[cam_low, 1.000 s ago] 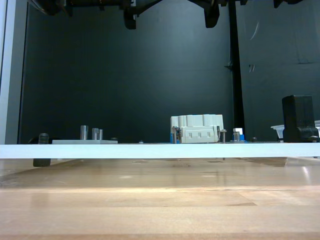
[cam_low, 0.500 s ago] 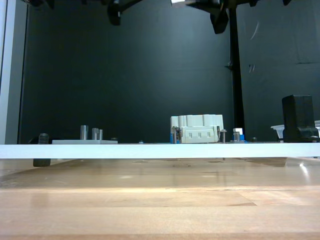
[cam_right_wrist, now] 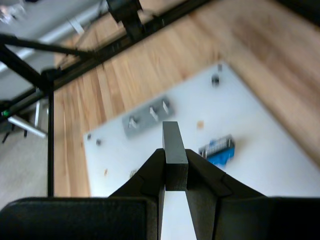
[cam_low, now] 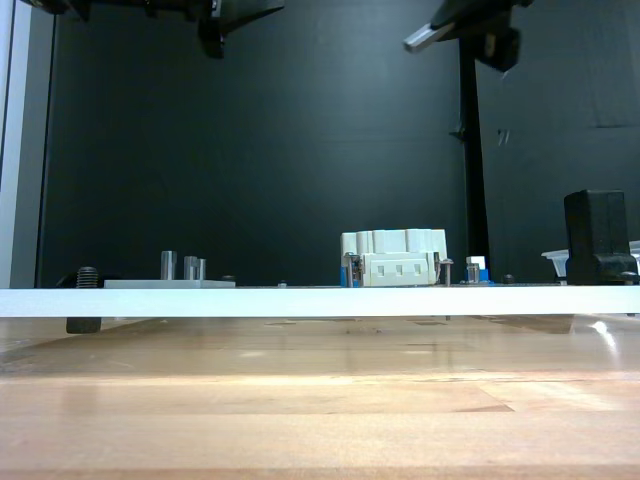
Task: Pick the 16mm bar and install on taskboard
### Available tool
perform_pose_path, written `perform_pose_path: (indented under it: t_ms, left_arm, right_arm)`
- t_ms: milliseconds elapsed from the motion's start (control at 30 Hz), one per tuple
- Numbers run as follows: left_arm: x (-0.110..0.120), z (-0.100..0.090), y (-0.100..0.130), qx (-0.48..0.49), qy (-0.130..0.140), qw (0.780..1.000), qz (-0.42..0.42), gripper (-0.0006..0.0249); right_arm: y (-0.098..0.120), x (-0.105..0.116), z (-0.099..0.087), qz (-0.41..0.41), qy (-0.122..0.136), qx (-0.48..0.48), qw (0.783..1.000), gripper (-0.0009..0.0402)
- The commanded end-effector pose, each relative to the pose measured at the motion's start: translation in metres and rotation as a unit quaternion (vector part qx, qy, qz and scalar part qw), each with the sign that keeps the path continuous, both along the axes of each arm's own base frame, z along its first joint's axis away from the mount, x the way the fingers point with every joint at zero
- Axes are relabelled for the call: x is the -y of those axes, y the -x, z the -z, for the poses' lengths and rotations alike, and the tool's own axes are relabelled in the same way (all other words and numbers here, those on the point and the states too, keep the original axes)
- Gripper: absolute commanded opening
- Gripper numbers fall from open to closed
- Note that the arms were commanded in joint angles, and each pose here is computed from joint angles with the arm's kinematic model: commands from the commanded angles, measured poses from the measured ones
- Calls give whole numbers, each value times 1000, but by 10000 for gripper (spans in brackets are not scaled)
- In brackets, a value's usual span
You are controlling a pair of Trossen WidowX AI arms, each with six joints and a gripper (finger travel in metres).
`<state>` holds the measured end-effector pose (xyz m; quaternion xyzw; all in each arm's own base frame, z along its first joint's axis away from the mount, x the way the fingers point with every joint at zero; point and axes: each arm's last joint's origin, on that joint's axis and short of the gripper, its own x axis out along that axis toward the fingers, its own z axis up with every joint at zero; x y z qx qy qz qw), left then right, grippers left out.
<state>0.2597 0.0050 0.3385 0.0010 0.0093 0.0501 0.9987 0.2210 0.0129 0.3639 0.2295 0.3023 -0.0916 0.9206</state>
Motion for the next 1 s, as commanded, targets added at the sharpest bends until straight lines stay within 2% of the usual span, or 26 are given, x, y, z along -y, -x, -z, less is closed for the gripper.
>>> perform_pose_path:
  t_ms: [33, 200, 433, 700, 833, 1000]
  left_arm:
    - [0, 4, 0, -3, 0, 1000, 0, 131]
    - [0, 4, 0, -3, 0, 1000, 0, 131]
    - [0, 5, 0, -7, 0, 1000, 0, 131]
    - [0, 5, 0, -7, 0, 1000, 0, 131]
    - [0, 5, 0, -7, 0, 1000, 0, 131]
    - [0, 5, 0, -7, 0, 1000, 0, 131]
  right_arm:
    - [0, -6, -3, 7, -18, -55, 998, 4]
    - [-10, -15, -2, 16, -31, -143, 989, 4]
    - [-26, -31, 6, 19, -31, -249, 968, 4]
    - [-44, -54, 26, -23, -43, -313, 948, 4]
    - [-49, -68, 37, -62, -36, -341, 937, 4]
    - [-54, -84, 51, -120, -5, -369, 921, 4]
